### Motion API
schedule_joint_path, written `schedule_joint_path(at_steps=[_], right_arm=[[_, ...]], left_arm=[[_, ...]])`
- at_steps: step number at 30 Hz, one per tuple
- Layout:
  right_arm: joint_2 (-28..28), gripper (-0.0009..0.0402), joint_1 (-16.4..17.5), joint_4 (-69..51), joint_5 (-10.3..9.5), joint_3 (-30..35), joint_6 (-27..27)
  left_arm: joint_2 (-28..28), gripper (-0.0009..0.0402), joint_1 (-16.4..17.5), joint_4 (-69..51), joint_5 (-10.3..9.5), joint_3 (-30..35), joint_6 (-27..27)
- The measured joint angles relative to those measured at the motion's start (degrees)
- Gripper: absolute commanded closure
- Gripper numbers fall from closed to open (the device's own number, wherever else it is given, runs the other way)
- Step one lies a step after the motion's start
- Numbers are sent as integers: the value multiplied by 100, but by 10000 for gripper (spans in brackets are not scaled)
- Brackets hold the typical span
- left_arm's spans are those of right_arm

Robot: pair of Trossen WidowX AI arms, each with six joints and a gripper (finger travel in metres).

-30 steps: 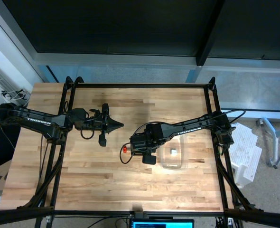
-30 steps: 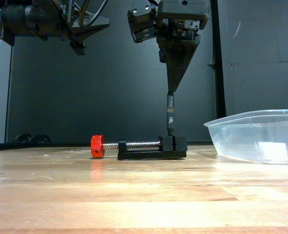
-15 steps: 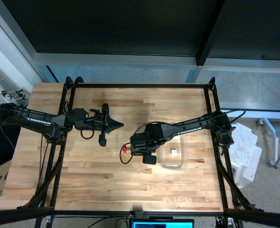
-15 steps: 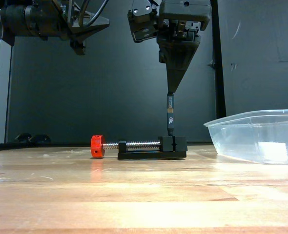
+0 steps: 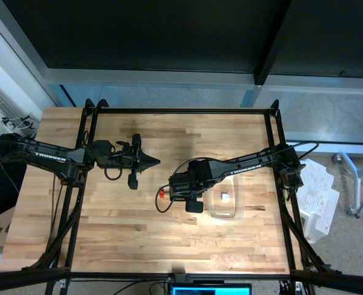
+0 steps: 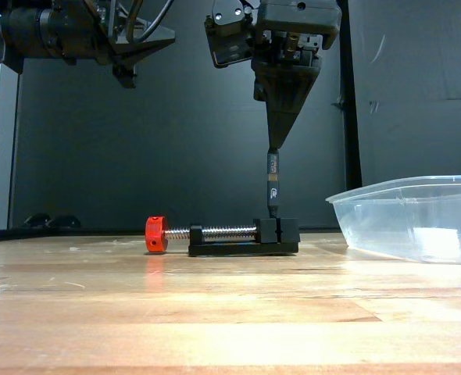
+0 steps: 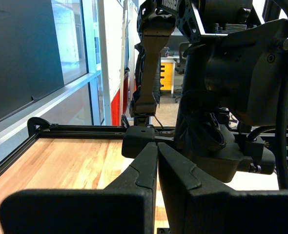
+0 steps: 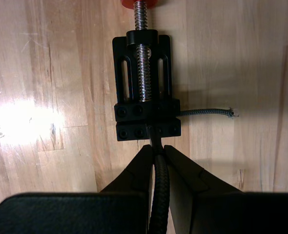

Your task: Pick the USB-C connector and install on taskboard

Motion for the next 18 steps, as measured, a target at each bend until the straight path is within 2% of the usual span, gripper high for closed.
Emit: schedule_joint_path(at_steps=[18], right_arm=[[13, 394, 31, 31, -7, -24, -142]], left_arm=[[0, 393, 0, -2, -2, 2, 0]])
